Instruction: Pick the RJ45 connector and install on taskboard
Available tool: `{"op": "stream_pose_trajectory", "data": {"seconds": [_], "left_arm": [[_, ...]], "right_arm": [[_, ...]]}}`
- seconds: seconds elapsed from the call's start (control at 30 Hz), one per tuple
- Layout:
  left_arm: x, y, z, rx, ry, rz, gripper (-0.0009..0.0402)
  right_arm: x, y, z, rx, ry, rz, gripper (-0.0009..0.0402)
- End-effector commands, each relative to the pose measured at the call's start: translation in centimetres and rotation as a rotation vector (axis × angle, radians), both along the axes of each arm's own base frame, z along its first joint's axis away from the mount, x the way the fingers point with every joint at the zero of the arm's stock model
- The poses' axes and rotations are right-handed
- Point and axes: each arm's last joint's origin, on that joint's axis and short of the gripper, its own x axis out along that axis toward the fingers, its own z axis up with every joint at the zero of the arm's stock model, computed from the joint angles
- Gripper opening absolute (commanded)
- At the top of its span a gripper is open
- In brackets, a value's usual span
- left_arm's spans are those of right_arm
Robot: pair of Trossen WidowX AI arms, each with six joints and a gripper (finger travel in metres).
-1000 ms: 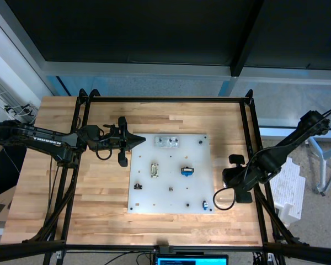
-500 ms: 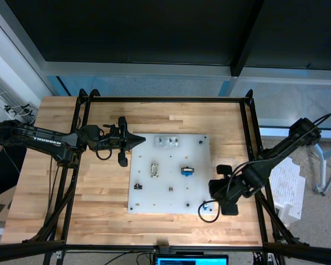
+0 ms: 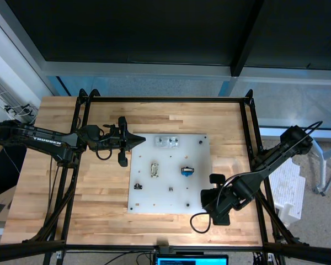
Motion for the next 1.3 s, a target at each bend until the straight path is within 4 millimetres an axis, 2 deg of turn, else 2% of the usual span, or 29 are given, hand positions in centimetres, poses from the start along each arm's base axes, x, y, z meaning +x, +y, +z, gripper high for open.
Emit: {"op": "stream_pose_trajectory", "data": {"seconds": [0.03,0.73,1.3], "left_arm": [[0.0,0.0,0.0,0.000,0.000,0.000,0.0000],[0.0,0.0,0.0,0.000,0.000,0.000,0.0000],[0.0,0.0,0.0,0.000,0.000,0.000,0.0000]], "right_arm": [[0.3,0.5,-0.5,0.002,0.000,-0.003,0.0000],[0.3,0.6,-2.2,-0.013,-0.016,-0.017,0.0000],[0.3,0.6,-2.7,-0.013,-0.021,-0.005,0.0000]]}}
